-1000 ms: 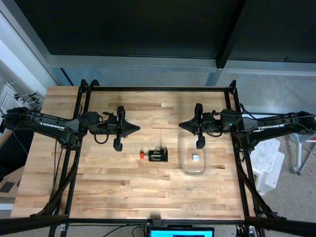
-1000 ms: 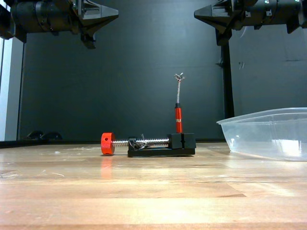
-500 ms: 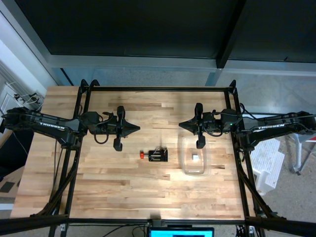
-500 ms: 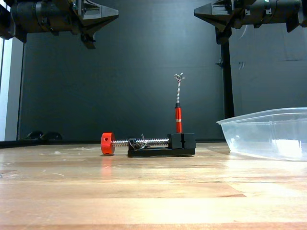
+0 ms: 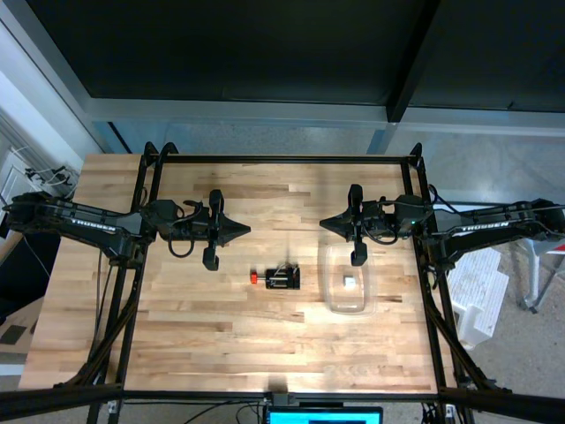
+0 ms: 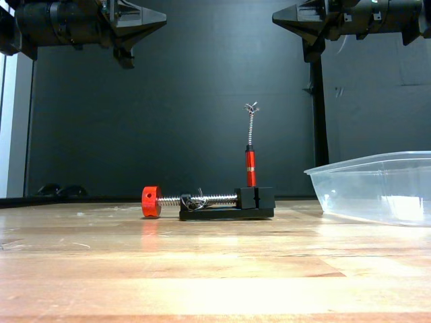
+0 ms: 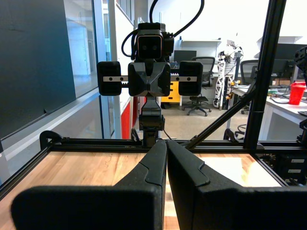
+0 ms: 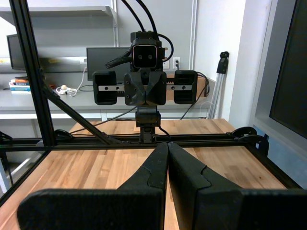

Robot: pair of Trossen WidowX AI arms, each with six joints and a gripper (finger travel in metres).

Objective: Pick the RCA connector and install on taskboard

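Clear plastic tray point(image 5: 326, 287) on your right holds a small pale bit, likely the RCA connector point(image 5: 350, 282). The black taskboard point(image 5: 283, 279) sits mid-surface point(image 5: 221, 336), near the tray but apart from it, with its red stub point(image 5: 253, 277) pointing left. Both hands hang high with fingers pressed together: left hand point(image 5: 246, 230), right hand point(image 5: 323, 223). The right is nearer, so spread it first, drop straight into the tray and pinch squarely. Mind the wall.

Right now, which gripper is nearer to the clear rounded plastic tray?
Right. The right gripper hovers near the tray's far rim; the left gripper hovers farther left, beyond the small black taskboard.
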